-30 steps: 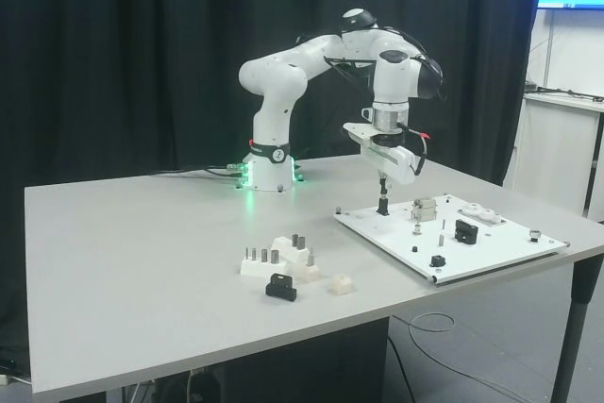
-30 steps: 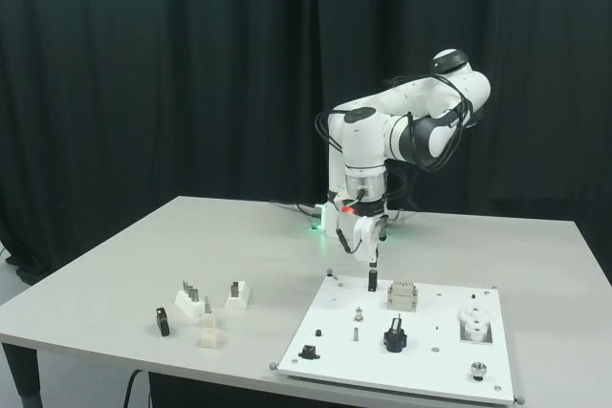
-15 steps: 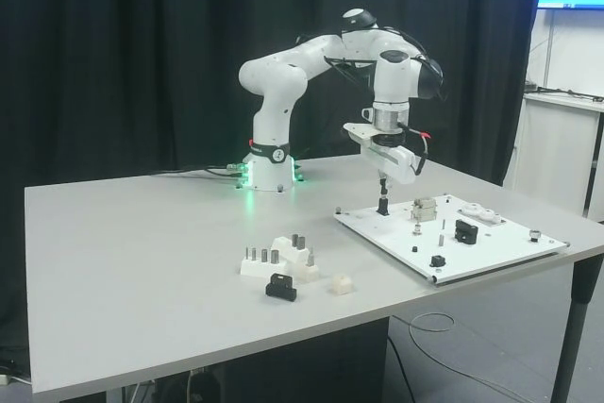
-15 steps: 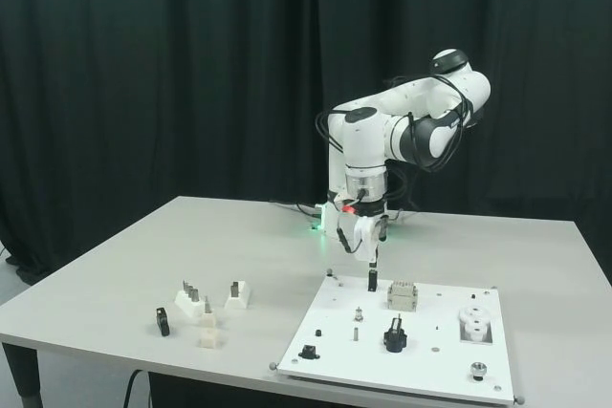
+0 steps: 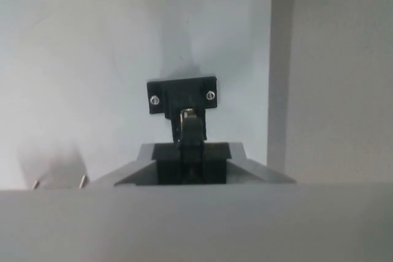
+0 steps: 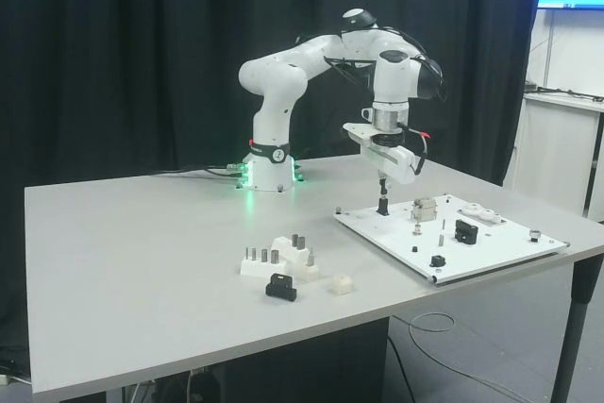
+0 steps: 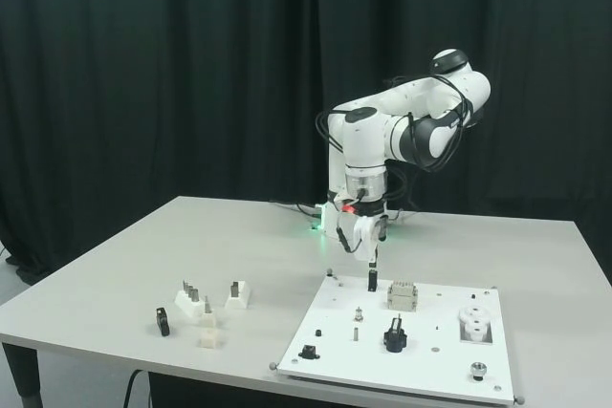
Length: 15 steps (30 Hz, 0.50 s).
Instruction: Insert USB.
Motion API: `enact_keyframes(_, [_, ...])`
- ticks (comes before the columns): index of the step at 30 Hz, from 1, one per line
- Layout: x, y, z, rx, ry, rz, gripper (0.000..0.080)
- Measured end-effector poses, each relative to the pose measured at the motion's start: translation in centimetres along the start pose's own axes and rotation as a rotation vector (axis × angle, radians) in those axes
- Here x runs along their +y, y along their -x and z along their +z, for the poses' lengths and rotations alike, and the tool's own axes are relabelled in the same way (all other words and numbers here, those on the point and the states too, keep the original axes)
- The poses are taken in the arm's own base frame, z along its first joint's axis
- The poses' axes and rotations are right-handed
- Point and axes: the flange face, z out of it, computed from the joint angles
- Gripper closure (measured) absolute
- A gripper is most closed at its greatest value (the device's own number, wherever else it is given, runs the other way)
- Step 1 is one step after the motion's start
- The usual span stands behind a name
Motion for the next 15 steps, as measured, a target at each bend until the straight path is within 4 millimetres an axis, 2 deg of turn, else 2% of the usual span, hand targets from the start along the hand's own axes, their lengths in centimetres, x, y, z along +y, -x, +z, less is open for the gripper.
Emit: enact_keyframes(15, [0.08, -0.28, 0.01, -0.013, 0.0, 0.006, 0.0736])
